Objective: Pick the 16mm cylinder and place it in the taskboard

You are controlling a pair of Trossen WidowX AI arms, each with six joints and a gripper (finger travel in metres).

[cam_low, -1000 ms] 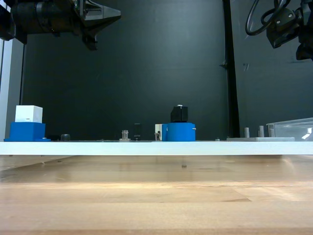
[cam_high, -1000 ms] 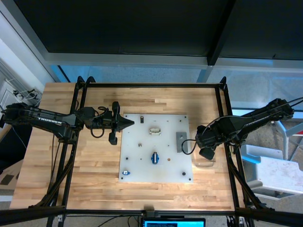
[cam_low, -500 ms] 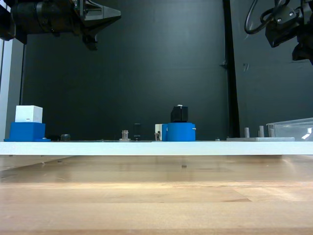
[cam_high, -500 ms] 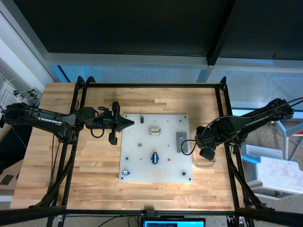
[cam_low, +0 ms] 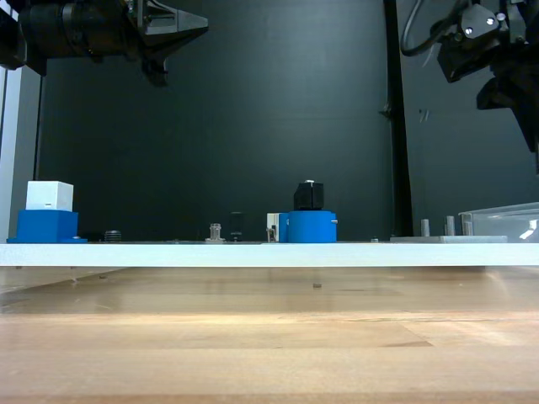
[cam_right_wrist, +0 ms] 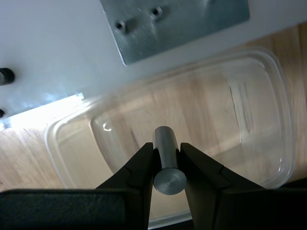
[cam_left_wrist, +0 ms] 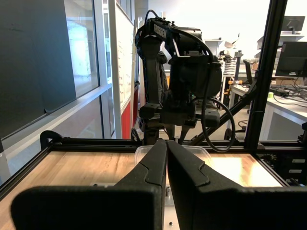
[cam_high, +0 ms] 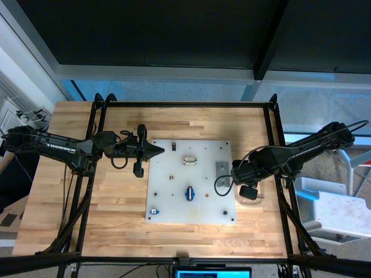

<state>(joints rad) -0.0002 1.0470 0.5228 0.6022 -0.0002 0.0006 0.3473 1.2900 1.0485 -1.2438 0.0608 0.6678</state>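
Note:
A short grey metal peg, the 16mm cylinder (cam_right_wrist: 166,157), is pinched between the fingers of my right gripper (cam_right_wrist: 165,165), which is shut on it. It hangs above the clear plastic tray (cam_right_wrist: 268,120), close to the edge of the white taskboard (cam_right_wrist: 57,57). From above, the right gripper (cam_high: 242,180) sits at the right edge of the taskboard (cam_high: 174,197); the cylinder is hidden there. My left gripper (cam_high: 156,149) is shut and holds nothing, raised high over the board's left edge (cam_low: 189,29).
A grey block (cam_high: 221,171) with small pegs lies on the board's right side, beside the tray (cam_high: 253,200). A blue fitting (cam_high: 189,193) stands mid-board, a blue-and-white part (cam_low: 46,215) at the near left. A black frame surrounds the table.
My right gripper has moved left with the cylinder, from over the tray toward the taskboard's right edge. The left arm has not moved.

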